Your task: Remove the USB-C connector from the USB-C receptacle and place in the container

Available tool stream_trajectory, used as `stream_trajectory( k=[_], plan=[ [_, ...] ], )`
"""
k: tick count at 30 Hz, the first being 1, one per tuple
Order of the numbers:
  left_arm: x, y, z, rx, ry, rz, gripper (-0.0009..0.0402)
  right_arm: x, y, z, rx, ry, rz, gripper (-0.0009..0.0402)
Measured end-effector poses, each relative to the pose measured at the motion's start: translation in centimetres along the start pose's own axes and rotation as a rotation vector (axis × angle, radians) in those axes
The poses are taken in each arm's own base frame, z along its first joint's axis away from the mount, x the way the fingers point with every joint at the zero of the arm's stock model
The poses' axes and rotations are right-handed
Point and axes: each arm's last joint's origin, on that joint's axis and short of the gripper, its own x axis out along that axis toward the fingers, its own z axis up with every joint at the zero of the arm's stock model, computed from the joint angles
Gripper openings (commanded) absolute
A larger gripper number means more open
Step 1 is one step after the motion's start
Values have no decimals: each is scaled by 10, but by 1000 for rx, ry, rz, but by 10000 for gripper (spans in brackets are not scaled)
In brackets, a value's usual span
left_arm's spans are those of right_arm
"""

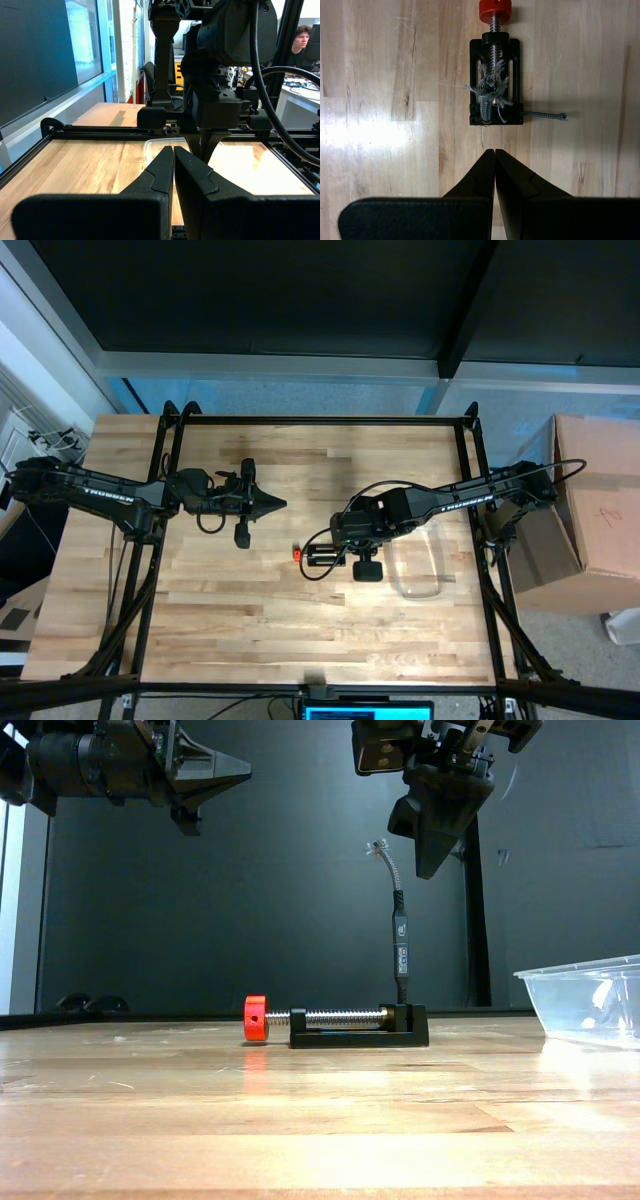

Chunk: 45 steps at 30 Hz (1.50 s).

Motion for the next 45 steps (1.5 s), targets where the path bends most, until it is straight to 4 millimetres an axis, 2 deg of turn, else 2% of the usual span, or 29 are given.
stream_trajectory(
  k=[4, 9, 14, 18, 26, 39, 45],
  plan=[
    [0, 0, 0, 0, 0, 0, 0, -4, 0, 3, -9, -19, -15, 16],
    [0, 0, 0, 0, 0, 0, 0, -1, 2, 11, -25, -10, -24, 84],
    [0, 0, 0, 0, 0, 0, 0, 14, 4, 16, -31, 17, -27, 140],
    [0, 0, 0, 0, 0, 0, 0, 30, 7, 17, -41, 54, -31, 153],
    [0, 0, 0, 0, 0, 0, 0, 51, 12, 22, -62, 67, -31, 142],
    [0, 0, 0, 0, 0, 0, 0, 53, 12, 22, -69, 73, -36, -4],
    [0, 0, 0, 0, 0, 0, 0, 53, 12, 22, -69, 73, -35, -1]
  ],
)
